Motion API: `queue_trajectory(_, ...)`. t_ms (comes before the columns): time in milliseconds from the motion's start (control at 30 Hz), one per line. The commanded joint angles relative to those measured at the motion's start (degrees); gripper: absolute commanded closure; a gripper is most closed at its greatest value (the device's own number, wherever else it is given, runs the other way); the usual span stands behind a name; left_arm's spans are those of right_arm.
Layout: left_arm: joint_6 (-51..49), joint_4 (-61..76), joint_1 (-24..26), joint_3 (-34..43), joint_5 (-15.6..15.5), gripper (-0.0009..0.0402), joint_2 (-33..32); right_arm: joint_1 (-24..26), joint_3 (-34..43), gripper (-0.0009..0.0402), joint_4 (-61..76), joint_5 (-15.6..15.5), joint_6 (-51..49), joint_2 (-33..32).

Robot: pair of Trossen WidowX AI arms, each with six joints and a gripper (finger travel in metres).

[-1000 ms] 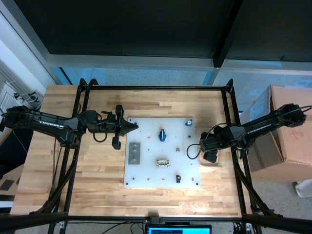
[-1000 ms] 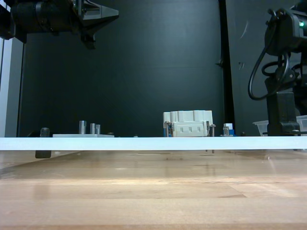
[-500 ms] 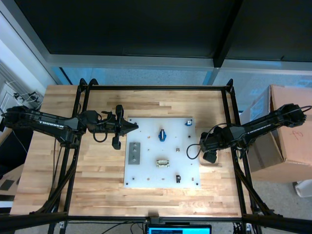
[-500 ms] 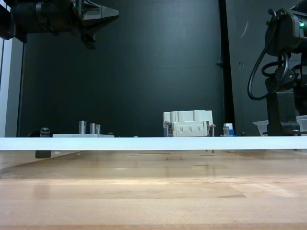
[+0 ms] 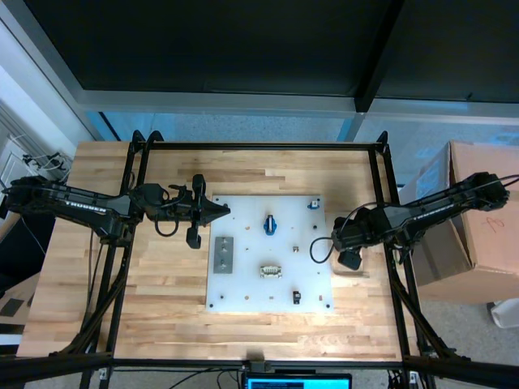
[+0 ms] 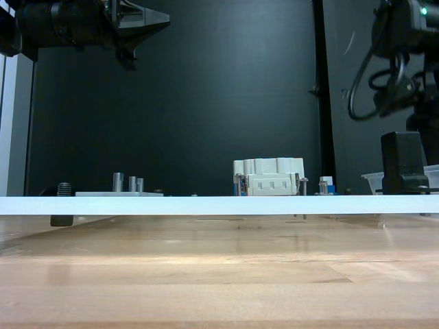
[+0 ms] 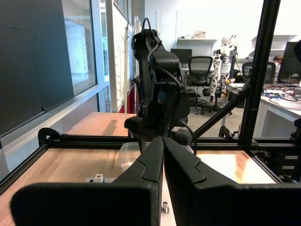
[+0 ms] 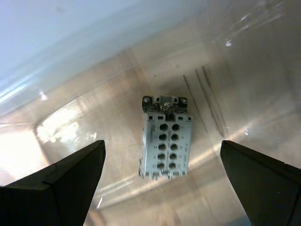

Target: Remove the HAN10E connector from the taskboard and place in the container

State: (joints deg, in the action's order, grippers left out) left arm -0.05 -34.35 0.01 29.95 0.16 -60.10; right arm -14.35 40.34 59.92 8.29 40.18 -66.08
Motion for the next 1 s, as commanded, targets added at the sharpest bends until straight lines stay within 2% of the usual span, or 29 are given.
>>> queue_trajectory(33,0.0,0.0,0.0,0.0,0.0,0.0393,0.0,0.0,3.9,0.0058,5.1,-0.4,-0.2,0.0)
queue_trajectory(300,0.0,0.0,0.0,0.0,0.0,0.0393,0.0,0.0,11.0,0.006,11.8,-0.4,-0.2,0.2)
queue_trajectory(733,0.0,0.0,0.0,0.0,0.0,0.0393,0.0,0.0,11.5,0.0061,11.7,-0.3,-0.2,0.2)
queue_trajectory(833,0.0,0.0,0.0,0.0,0.0,0.0393,0.0,-0.1,11.5,0.0074,8.9,1.1,-1.6,0.7)
queue_trajectory(1000,0.0,0.0,0.0,0.0,0.0,0.0393,0.0,0.0,11.5,0.0126,-5.4,1.0,-8.8,3.5)
